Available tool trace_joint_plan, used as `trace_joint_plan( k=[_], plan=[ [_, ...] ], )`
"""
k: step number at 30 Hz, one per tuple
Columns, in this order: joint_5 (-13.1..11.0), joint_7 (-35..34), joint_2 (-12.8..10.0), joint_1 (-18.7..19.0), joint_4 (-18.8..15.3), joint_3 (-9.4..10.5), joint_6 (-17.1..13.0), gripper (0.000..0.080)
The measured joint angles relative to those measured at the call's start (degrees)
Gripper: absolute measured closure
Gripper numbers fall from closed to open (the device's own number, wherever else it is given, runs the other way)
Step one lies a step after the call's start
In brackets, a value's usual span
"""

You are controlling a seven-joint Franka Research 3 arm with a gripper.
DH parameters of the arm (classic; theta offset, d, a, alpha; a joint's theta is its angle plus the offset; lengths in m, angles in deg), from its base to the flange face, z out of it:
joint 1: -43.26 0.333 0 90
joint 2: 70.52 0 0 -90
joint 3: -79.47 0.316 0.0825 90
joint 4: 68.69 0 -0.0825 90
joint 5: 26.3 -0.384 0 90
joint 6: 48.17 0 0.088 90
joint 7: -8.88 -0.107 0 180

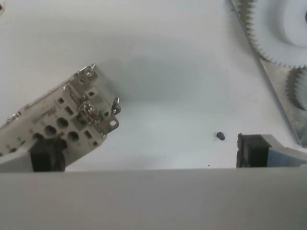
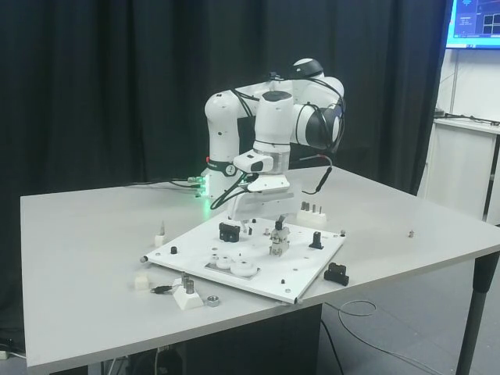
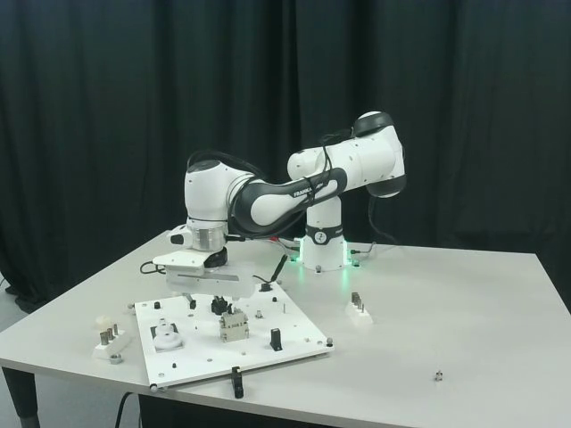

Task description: Insert waterproof.

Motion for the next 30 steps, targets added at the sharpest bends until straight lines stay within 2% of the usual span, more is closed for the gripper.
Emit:
trace_joint_plan(
  k=[30],
  plan=[
    [0.5,0.0,0.0,-0.1,0.6,-0.02,0.3,0.0003]
  ],
)
